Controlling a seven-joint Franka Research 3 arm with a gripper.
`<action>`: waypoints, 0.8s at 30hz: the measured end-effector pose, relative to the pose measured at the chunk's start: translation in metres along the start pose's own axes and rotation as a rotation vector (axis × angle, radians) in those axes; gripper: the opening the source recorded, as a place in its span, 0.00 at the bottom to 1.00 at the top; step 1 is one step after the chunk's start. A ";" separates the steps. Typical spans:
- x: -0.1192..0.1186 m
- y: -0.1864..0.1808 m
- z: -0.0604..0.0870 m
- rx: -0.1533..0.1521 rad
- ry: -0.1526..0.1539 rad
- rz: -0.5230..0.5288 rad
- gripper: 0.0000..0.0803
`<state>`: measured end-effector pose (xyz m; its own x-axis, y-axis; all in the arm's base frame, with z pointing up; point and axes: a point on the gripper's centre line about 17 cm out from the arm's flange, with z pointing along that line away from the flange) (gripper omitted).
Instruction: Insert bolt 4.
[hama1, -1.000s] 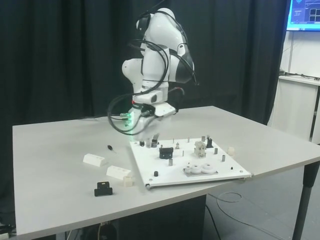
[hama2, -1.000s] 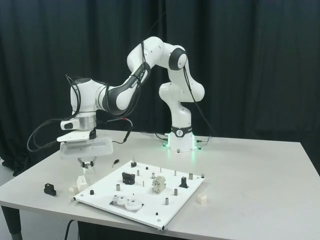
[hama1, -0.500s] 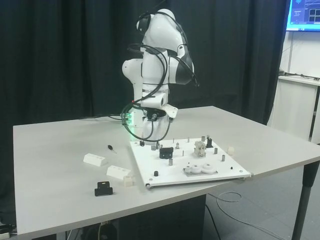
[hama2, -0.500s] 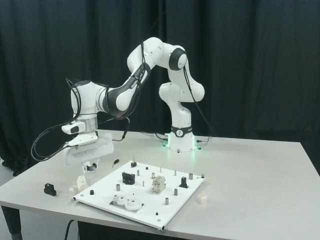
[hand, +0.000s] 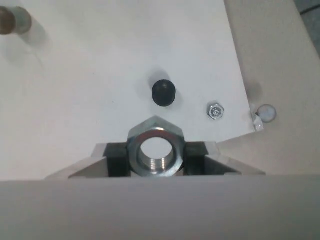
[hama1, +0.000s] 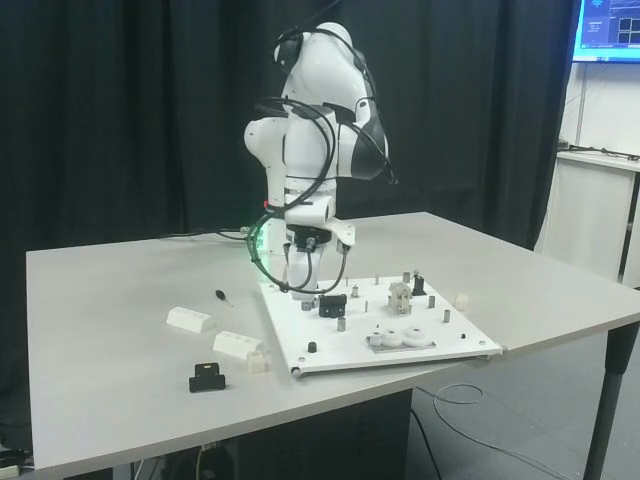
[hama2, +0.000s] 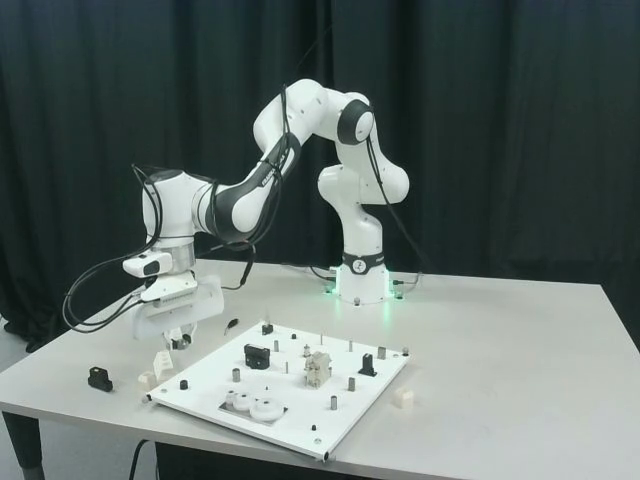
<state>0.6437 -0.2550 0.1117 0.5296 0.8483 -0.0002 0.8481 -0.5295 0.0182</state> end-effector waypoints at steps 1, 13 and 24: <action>0.000 0.000 0.001 0.000 -0.001 0.000 0.28; 0.001 0.001 0.018 -0.003 -0.010 -0.027 0.28; 0.006 0.001 0.032 -0.004 -0.012 -0.046 0.28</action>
<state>0.6480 -0.2512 0.0795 0.4906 0.8713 -0.0127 0.8713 -0.4903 0.0218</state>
